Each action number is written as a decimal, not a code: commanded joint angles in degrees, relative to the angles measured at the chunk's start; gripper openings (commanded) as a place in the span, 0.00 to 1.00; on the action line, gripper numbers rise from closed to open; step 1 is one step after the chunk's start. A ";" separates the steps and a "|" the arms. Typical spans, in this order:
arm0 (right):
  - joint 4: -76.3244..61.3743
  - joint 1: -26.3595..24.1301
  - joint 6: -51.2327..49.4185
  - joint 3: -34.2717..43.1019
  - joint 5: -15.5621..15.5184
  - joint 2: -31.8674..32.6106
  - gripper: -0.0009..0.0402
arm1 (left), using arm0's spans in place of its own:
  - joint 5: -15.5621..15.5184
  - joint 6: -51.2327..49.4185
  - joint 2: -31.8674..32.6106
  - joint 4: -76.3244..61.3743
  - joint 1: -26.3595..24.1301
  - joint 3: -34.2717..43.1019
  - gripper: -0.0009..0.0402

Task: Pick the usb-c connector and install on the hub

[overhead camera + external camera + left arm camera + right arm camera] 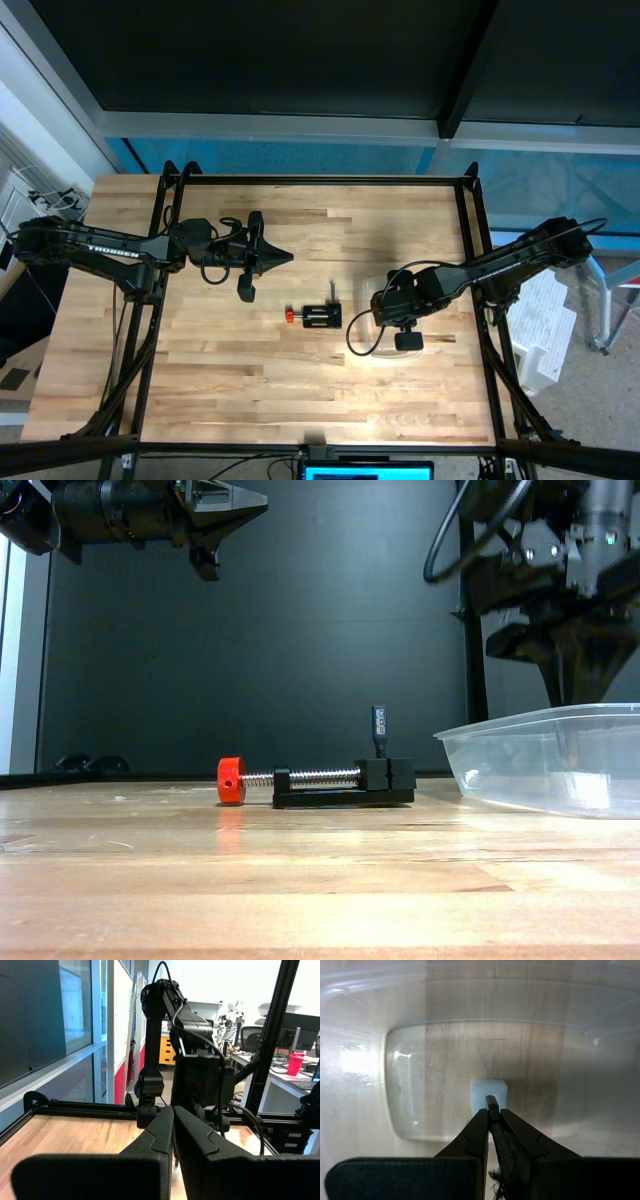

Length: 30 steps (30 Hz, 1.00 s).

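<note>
**High view.** The left arm reaches in from the left edge and lies level over the wooden worktop (250,385). The left pincer (288,257) points toward the centre, well apart from everything on the board. The right arm reaches in from the right edge with its wrist bent downward. The right pincer (392,306) hangs over the clear plastic container (362,345). A small black vise (320,317) with a red knob (290,315) lies between the 2 pincers. The connector cannot be made out here.

**Low view.** The left pincer (255,498) is carried high above the worktop (300,880). The right pincer (568,692) dips inside the container's wall (540,760). A small dark upright part (379,725) stands clamped in the vise (340,780), beside the knob (230,780).

**Left wrist view.** The left pincer (173,1110) has its 2 fingers pressed together with nothing between them.

**Right wrist view.** The right pincer (492,1112) is narrow and clamped on the black usb-c connector (491,1102) with its braided cable. The held connector's tip sits over a small white block (489,1089) on the container floor (435,1085). Whether they touch cannot be told.
</note>
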 commanded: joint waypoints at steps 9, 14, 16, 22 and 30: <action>-7.89 -0.68 0.57 8.87 0.02 -0.61 0.02 | 0.00 0.00 0.00 0.00 0.00 0.00 0.02; -8.15 -2.54 -0.22 11.82 0.02 2.01 0.02 | 0.00 0.00 0.00 0.00 0.00 0.00 0.02; -8.13 -3.15 -0.46 13.40 0.00 3.23 0.02 | 0.00 0.00 0.00 0.00 0.02 0.00 0.02; -9.01 -4.55 -1.53 18.67 0.02 7.63 0.02 | 0.00 0.00 0.00 0.00 0.00 0.00 0.02; -10.86 -5.70 -3.02 25.81 0.02 12.61 0.02 | 0.00 0.00 0.00 -0.02 0.02 0.00 0.02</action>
